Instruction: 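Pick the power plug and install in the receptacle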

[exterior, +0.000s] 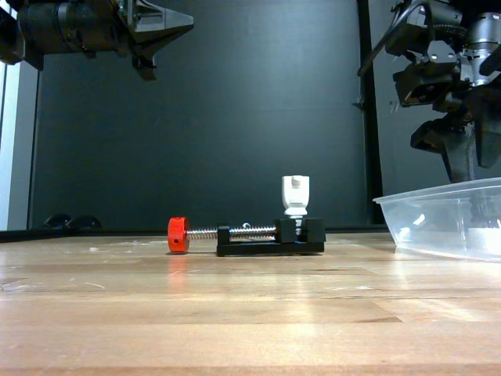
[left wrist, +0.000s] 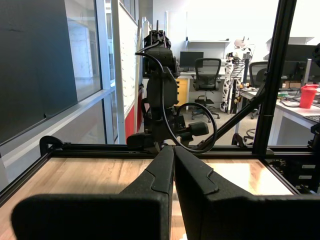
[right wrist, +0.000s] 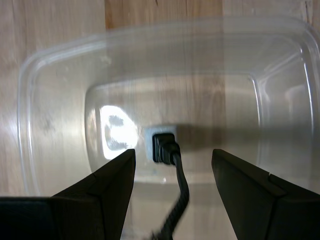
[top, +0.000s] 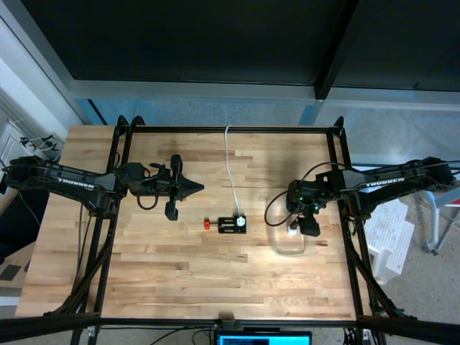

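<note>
1 power plug (right wrist: 163, 148) lies between right gripper's (right wrist: 171, 153) spread jaws; left gripper (left wrist: 173, 149) hovers away, jaws together.

There are two arms and so two hands: the left hand (top: 195, 188) hangs over the left half of the bench (top: 180, 277) with fingers together, and the right hand (top: 307, 226) is above the tray (exterior: 438, 227) with fingers apart. On the bench I count one clear tray, one black vise (exterior: 270, 240) with one red knob (exterior: 178, 234), one white receptacle (exterior: 295, 193) standing in the vise, and one white cable (top: 231, 165). In the tray lies one black plug (right wrist: 164, 147) with one thin cord (right wrist: 181, 190).
</note>
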You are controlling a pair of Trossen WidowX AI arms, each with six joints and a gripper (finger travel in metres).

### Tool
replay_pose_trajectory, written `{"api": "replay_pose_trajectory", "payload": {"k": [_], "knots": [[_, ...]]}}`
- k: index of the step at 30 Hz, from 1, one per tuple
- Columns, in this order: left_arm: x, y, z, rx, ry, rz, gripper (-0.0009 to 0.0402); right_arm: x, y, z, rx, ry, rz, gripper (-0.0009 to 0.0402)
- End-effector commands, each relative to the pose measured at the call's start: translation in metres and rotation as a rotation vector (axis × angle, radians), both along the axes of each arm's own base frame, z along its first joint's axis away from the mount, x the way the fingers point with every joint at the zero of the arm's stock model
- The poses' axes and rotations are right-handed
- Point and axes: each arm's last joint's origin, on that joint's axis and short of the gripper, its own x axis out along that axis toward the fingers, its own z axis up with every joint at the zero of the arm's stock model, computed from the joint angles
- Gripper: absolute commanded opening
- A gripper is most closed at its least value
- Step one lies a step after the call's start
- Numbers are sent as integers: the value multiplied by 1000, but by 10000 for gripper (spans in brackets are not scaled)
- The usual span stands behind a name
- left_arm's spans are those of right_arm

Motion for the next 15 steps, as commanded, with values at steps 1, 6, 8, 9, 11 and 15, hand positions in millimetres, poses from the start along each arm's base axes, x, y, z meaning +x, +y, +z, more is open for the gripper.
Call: {"api": "replay_pose_trajectory", "payload": {"k": [1,6,8,9,11,15], "knots": [[0,0,0,0,-1,0,0,-1,2,-6,2,-3,-4,212],[0,0,0,0,0,0,0,-4,5,-16,6,-1,8,212],[0,0,0,0,0,0,0,-4,6,-18,7,-4,10,212],[0,0,0,0,0,0,0,-4,7,-18,7,-6,10,212],[0,0,0,0,0,0,0,-4,7,-19,8,-11,9,212],[0,0,0,0,-1,0,0,-5,8,-23,10,-18,9,211]]}}
